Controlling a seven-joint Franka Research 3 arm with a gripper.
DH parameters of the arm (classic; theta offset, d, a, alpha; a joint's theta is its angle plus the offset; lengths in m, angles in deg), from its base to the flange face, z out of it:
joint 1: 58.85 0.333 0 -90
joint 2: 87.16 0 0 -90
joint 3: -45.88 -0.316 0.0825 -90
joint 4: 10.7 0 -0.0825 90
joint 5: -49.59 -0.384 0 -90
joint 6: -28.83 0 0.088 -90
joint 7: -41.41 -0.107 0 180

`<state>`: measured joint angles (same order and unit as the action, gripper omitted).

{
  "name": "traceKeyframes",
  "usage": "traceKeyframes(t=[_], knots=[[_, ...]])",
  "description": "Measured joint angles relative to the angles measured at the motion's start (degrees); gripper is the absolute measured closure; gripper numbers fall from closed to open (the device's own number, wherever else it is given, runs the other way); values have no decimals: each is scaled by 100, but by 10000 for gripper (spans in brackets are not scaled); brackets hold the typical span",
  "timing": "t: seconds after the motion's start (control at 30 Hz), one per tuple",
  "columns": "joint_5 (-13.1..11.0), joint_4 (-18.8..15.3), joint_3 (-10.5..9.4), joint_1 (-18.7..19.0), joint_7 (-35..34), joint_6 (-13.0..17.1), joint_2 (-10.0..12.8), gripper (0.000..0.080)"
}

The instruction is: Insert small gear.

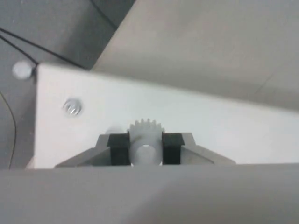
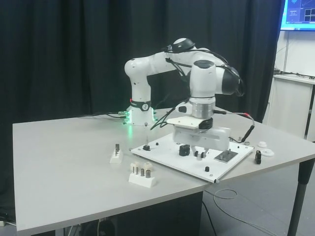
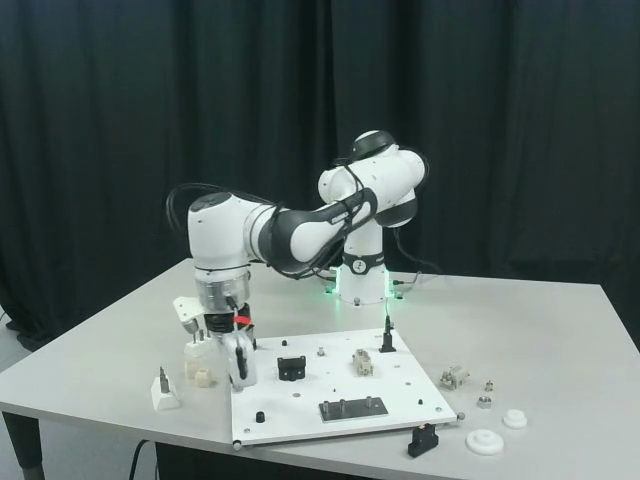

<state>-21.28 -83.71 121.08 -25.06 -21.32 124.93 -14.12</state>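
Pincer (image 1: 145, 148) pinching small gear (image 1: 145, 133) at lower centre, teeth end pointing away over white board (image 1: 93, 135); target peg not visible.

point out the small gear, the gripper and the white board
small gear (image 1: 145, 135): wrist view, on its toothed body between the fingers
gripper (image 3: 238, 377): second room view, midway between its fingertips
white board (image 2: 162, 158): first room view, on a bare part of its top
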Motion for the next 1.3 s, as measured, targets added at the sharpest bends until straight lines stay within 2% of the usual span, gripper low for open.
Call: traceKeyframes(t=[0.9, 1.13, 1.3], knots=[[264, -45, 102, 917, -1271, -538, 0, 664], [401, -106, 115, 1122, -1452, -534, 0, 664], [416, -209, 115, 1239, -1540, -456, 0, 664]])
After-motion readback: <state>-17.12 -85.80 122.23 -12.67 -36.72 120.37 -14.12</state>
